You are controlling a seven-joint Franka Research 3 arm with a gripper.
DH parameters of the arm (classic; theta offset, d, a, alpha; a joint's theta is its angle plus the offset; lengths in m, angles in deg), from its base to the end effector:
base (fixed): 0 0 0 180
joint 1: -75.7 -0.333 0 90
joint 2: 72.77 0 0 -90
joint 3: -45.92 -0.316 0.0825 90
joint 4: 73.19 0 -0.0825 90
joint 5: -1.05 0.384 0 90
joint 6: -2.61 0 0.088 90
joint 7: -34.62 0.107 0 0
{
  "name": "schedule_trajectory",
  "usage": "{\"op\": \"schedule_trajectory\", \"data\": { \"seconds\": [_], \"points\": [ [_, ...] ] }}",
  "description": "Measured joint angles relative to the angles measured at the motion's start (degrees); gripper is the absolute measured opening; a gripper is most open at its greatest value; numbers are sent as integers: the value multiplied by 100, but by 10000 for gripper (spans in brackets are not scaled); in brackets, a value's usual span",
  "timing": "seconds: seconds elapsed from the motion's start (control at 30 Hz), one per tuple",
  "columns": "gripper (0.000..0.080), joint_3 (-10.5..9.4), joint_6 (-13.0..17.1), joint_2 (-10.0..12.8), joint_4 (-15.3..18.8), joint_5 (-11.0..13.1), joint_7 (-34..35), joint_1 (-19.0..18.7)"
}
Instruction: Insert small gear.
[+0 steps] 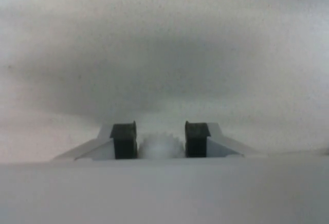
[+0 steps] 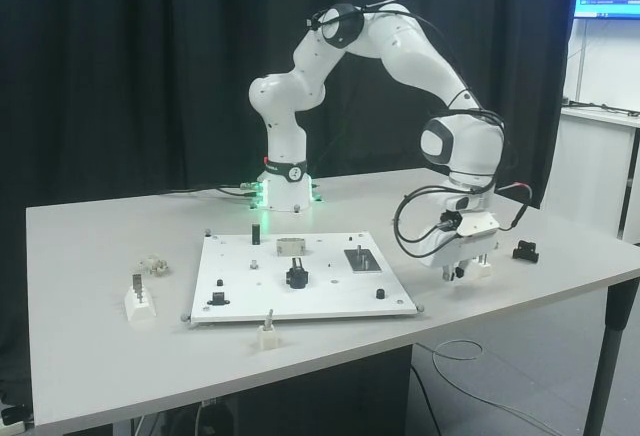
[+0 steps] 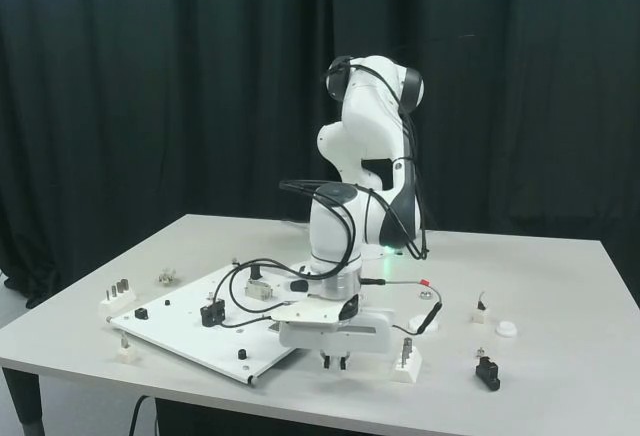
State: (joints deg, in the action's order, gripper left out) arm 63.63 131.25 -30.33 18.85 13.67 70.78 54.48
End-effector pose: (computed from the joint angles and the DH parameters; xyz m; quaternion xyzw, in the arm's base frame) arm 0.6827 0.0745 0.2035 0.9480 -0.3160 -0.0213 0.0300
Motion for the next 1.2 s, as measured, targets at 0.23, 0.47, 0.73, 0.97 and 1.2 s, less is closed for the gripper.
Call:
{"op": "schedule_trajectory", "data": {
  "seconds": [0.23, 0.47, 0.73, 0.97, 1.2],
  "points": [
    [199, 33, -171, -55, 0, -207, 55, 52],
    [199, 25, -531, -230, 45, -540, 86, 182],
    [199, -13, -640, -551, 373, -773, 84, 365],
    [199, -20, -520, -861, 825, -908, 8, 533],
    [199, -22, -78, -1189, 1402, -921, -234, 707]
  ]
}}
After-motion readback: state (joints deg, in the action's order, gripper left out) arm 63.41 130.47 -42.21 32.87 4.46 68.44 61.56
